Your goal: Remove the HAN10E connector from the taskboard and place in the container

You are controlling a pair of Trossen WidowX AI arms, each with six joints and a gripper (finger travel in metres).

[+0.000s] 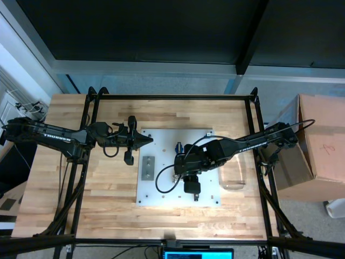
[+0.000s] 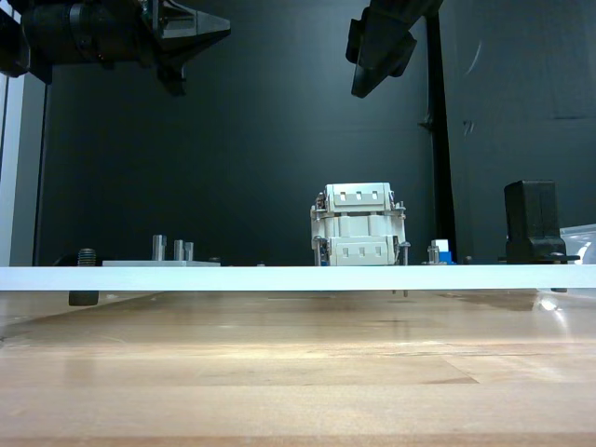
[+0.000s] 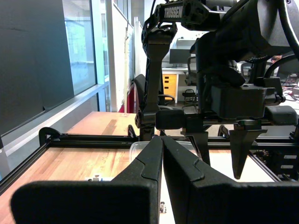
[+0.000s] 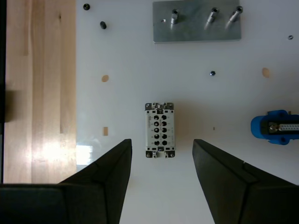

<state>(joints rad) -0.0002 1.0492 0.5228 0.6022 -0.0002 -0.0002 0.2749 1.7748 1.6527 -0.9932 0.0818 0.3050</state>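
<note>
Early stage only; nothing done yet. Finding HAN10E connector [image 4: 159, 130] sitting upright in seat on taskboard [image 4: 126, 93], untouched. Hovering right pincer [image 4: 161, 141] well above it, spread wide, gripping nothing, fingers bracketing connector as viewed from above. Holding left pincer [image 3: 162, 138] pressed closed, empty, raised near taskboard's left edge. Remaining: descending, clamping, pulling connector free, carrying to container [image 1: 234, 177] just beside taskboard on worktop, releasing.
</note>
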